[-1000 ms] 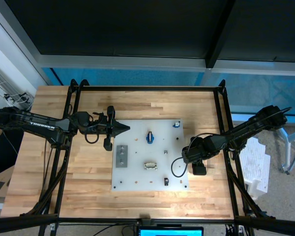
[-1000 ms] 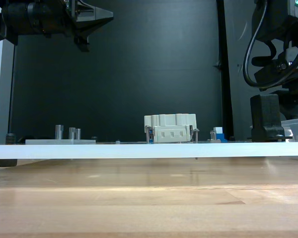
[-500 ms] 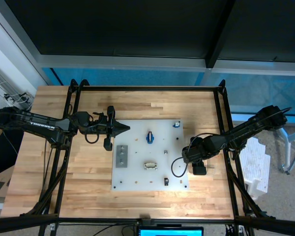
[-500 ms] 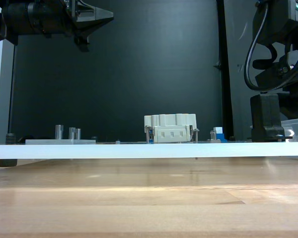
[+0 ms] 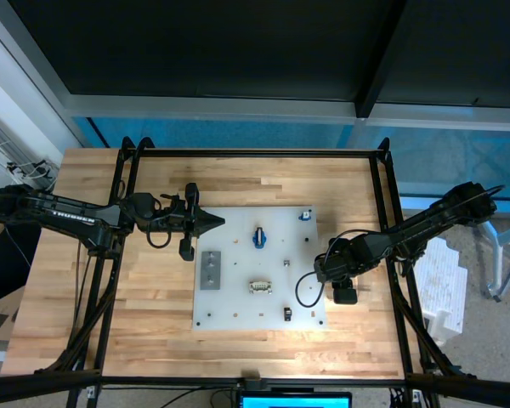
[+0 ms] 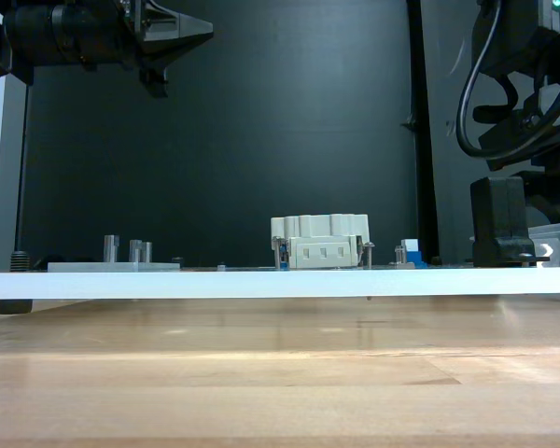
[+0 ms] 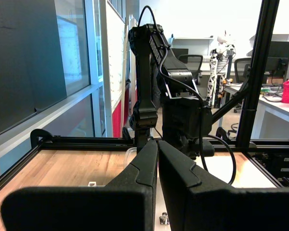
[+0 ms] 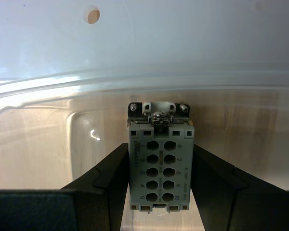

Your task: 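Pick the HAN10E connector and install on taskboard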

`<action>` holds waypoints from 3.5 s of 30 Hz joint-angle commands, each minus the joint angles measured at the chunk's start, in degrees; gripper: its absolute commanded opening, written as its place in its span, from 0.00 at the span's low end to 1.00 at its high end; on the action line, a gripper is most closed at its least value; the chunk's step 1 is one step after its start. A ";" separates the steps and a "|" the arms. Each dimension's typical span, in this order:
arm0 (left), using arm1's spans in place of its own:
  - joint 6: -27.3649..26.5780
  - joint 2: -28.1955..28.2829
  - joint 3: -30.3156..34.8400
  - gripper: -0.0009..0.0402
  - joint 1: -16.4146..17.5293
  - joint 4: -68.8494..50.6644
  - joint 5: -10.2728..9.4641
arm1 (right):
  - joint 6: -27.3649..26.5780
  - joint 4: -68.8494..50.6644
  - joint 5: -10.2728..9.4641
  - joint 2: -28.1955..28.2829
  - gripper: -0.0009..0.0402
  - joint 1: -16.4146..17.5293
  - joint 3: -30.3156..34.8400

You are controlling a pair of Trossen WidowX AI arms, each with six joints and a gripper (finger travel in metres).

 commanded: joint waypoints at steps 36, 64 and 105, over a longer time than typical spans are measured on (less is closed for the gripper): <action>0.00 0.02 0.02 0.02 0.00 0.00 0.00 | 2.23 -19.76 2.14 -1.05 0.09 -0.46 21.29; 0.00 0.02 0.02 0.02 0.00 0.00 0.00 | -2.99 -21.90 4.11 31.98 0.09 -2.80 55.41; 0.00 0.02 0.02 0.02 0.02 0.00 0.00 | -6.84 -23.78 4.17 43.32 0.09 -4.59 68.65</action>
